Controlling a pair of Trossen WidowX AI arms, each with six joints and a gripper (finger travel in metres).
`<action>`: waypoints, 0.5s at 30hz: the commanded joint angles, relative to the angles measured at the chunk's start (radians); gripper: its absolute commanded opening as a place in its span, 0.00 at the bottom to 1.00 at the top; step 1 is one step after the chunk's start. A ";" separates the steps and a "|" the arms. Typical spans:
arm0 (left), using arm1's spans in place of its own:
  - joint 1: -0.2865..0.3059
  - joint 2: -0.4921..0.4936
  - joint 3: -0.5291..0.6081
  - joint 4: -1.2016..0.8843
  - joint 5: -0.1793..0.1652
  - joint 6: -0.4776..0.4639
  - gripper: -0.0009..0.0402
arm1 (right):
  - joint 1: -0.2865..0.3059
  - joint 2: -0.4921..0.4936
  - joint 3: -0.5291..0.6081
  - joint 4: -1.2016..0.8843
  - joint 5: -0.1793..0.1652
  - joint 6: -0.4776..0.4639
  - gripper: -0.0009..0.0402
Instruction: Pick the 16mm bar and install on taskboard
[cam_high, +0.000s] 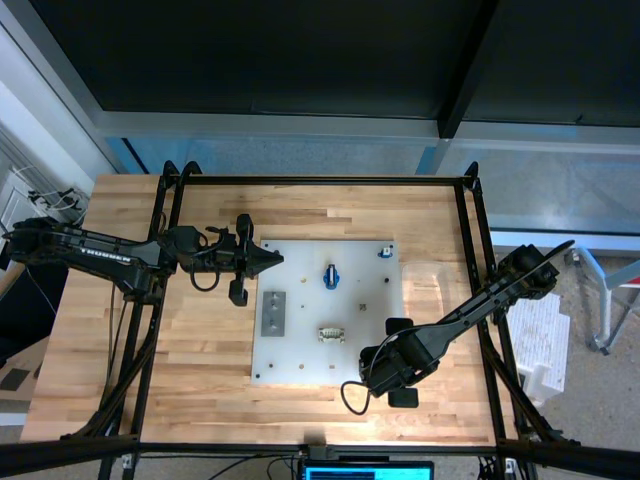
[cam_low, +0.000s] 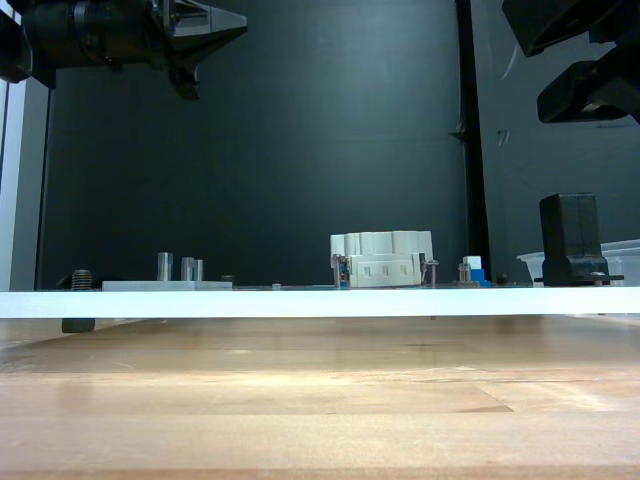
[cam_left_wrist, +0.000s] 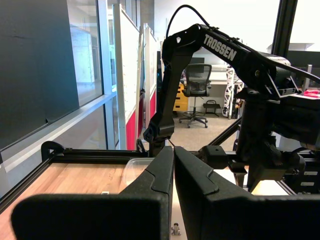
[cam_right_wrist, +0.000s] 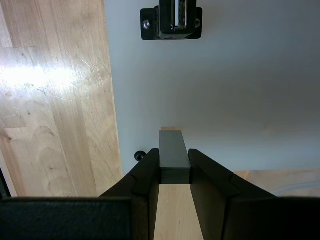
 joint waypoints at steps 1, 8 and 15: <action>0.000 0.000 0.000 0.000 0.000 0.000 0.02 | 0.001 0.000 0.000 0.000 0.000 0.002 0.05; 0.000 0.000 0.000 0.000 0.000 0.000 0.02 | 0.001 0.010 -0.001 0.000 0.000 -0.001 0.05; 0.000 0.000 0.000 0.000 0.000 0.000 0.02 | -0.001 0.011 -0.005 0.006 0.002 -0.003 0.05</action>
